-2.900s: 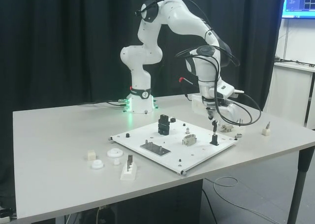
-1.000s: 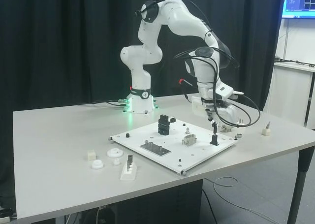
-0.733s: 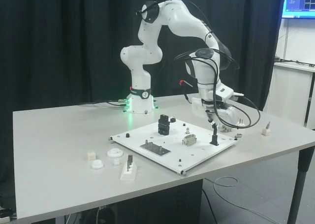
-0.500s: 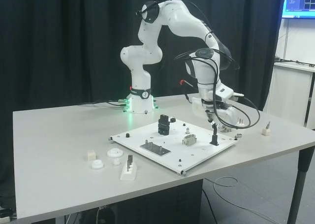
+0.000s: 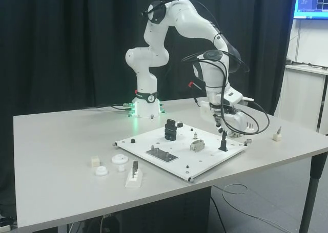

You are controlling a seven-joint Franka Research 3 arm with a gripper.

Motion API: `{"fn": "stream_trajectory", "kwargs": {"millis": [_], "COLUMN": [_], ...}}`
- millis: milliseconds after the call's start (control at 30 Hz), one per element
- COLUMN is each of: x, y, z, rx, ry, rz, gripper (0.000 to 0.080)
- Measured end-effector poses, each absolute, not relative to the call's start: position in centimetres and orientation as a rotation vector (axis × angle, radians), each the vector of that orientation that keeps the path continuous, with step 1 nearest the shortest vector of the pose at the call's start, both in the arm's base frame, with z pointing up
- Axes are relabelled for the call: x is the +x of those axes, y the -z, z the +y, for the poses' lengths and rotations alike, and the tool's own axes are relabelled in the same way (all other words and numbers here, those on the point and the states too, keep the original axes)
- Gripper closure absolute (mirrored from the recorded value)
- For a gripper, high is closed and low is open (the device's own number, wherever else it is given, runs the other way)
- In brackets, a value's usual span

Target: Insert USB.

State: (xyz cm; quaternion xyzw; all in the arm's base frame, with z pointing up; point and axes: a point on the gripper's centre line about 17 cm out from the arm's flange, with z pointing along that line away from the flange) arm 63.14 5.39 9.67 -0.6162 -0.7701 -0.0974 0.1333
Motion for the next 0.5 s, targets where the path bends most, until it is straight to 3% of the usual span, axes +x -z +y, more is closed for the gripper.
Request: {"fn": "stream_trajectory", "kwargs": {"millis": [33, 300, 333, 500], "x": [63.1, 63.4, 63.4, 63.6], "y": [-9.8, -11.7, -12.0, -13.6], "z": [5.4, 5.8, 5.8, 6.0], "rx": [-1.786, -1.778, -1.776, -1.779], "ry": [0.281, 0.297, 0.300, 0.316], "rz": [-2.234, -2.250, -2.251, -2.254], "gripper": [0.0572, 0.0572, 0.0069, 0.0069]}}
